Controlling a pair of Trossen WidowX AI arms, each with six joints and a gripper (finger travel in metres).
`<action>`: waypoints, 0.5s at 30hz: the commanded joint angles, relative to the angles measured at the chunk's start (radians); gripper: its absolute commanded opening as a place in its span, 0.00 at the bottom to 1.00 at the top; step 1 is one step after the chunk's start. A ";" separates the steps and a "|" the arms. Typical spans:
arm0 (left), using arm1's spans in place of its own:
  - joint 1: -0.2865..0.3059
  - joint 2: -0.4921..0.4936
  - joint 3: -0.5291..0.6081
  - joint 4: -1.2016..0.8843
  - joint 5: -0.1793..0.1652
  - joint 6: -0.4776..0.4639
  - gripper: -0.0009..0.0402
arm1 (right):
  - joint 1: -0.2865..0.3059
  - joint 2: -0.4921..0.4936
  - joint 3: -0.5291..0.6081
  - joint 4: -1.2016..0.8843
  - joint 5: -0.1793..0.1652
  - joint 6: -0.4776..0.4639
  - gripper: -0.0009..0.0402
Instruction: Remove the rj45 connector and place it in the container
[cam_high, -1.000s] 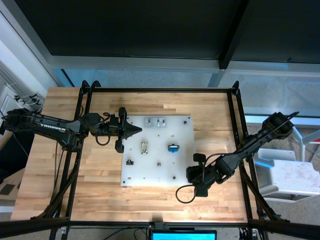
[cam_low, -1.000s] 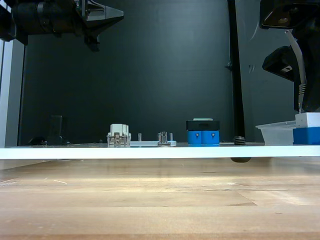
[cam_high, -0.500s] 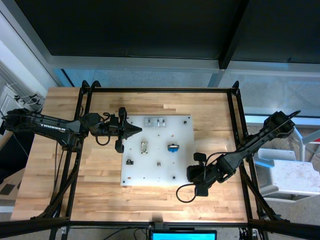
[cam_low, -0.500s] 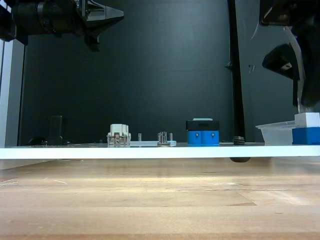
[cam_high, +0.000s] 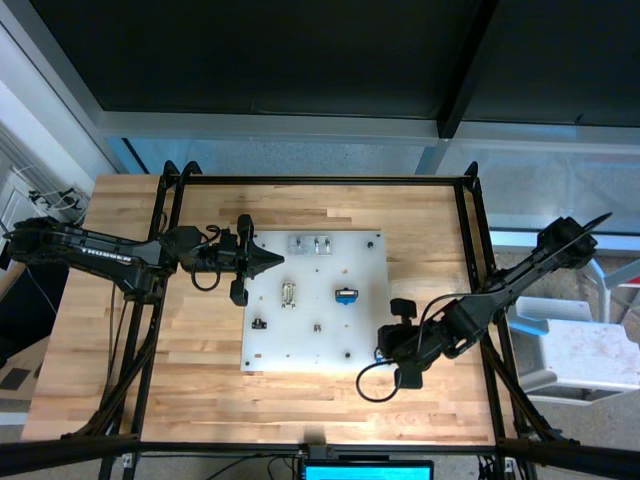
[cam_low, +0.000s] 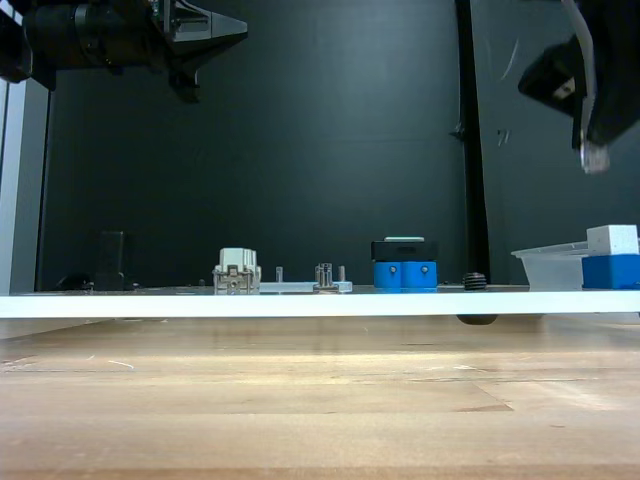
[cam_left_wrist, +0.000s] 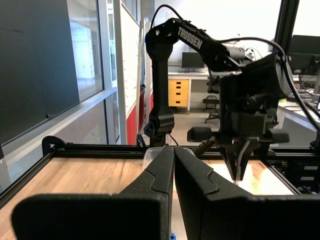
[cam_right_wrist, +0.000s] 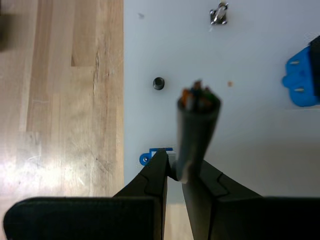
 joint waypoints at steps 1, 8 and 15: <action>0.000 0.000 0.000 0.000 0.000 0.000 0.02 | -0.005 -0.011 0.026 -0.031 -0.003 -0.003 0.02; 0.000 0.000 0.000 0.000 0.000 0.000 0.02 | -0.012 -0.015 0.031 -0.037 -0.005 -0.018 0.02; 0.000 0.000 0.000 0.000 0.000 0.000 0.02 | -0.027 -0.034 0.021 -0.042 -0.011 -0.015 0.02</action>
